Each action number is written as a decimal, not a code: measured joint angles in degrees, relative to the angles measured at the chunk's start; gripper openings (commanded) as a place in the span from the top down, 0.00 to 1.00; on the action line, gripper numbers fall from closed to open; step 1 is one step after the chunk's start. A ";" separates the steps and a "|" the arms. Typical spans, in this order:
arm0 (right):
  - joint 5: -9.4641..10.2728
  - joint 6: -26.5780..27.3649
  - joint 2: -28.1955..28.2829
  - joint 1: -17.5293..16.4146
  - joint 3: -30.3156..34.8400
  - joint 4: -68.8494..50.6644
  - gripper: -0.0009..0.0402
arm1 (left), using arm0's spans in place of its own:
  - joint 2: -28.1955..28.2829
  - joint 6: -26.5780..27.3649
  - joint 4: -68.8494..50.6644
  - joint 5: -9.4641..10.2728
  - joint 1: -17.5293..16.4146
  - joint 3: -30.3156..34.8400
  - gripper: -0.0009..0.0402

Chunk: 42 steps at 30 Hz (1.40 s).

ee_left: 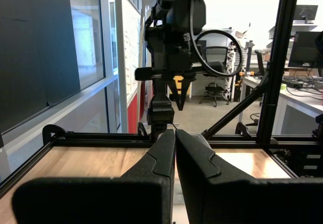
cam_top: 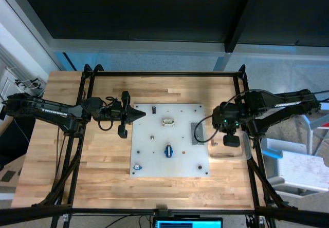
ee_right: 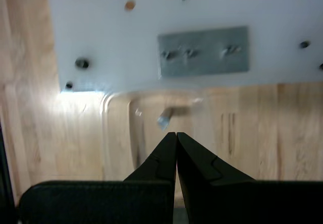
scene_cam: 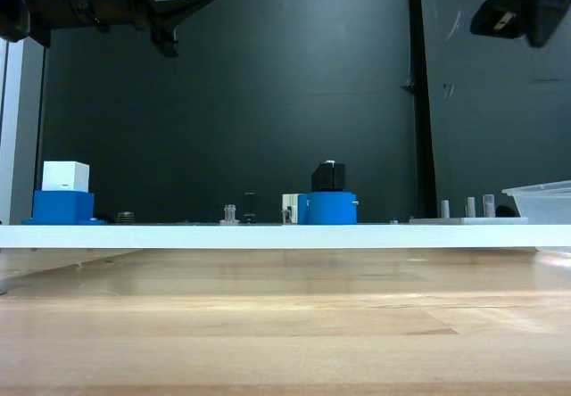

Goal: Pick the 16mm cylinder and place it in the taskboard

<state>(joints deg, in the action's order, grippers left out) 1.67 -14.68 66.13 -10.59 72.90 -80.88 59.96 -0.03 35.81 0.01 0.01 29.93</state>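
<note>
Above the clear plastic tray lying against the right edge of the flat white square taskboard, I found the right gripper raised, its fingers pressed together and holding nothing. I noted the tiny grey metal 16mm cylinder lying on its side inside that tray, untouched. I found the left gripper raised over the board's left edge, fingers likewise pressed together, empty
</note>
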 measured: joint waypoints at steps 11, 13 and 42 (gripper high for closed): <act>-0.11 -0.44 0.00 -1.05 0.00 -1.18 0.98 | 0.00 0.00 0.02 0.00 0.00 0.00 0.98; -0.11 -0.42 0.00 -1.09 -0.07 -1.18 0.98 | 0.00 0.00 0.02 0.00 0.00 0.00 0.98; -0.59 -1.53 0.90 -2.93 -9.53 3.93 0.54 | 0.00 0.00 0.02 0.02 0.00 0.00 0.98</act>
<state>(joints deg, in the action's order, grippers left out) 1.08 -16.21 67.02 -13.52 63.37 -76.95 59.96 -0.03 35.83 0.03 0.01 29.93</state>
